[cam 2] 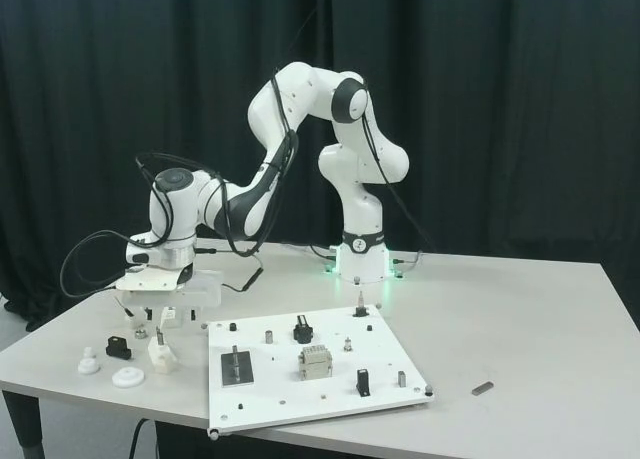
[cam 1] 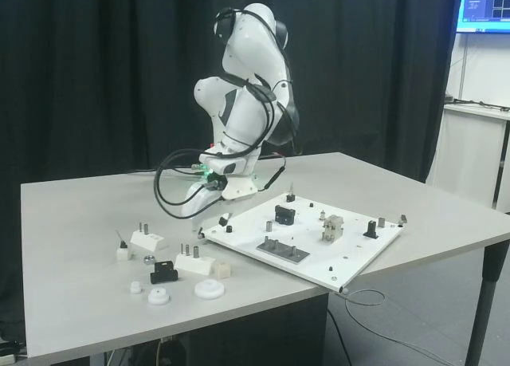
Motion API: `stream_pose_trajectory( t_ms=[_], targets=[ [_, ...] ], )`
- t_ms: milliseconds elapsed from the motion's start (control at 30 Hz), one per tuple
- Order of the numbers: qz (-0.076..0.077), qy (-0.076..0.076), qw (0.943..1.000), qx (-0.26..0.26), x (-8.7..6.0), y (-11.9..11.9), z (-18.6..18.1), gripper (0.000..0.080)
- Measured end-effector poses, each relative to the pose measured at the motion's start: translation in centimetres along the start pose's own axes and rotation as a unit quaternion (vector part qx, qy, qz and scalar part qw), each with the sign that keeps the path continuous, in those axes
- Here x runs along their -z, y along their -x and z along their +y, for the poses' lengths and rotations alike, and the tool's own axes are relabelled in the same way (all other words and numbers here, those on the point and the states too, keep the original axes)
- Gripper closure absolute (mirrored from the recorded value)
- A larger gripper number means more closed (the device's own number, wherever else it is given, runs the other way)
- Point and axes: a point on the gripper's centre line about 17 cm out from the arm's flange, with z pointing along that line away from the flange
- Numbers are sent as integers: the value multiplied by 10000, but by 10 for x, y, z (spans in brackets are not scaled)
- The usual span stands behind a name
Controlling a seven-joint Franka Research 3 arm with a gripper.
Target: Pick round peg 3.
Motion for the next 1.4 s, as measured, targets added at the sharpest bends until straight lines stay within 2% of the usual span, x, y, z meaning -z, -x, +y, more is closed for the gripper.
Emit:
stream_pose_trajectory(
  t_ms=[300, 700, 1400],
  targets=[
    [-68, -82, 9999, 2, -20, 3, 5, 3],
    [-119, -121, 9999, -3, -39, -1, 12, 3],
    [-166, -106, 9998, -15, -59, -5, 26, 3]
  ],
)
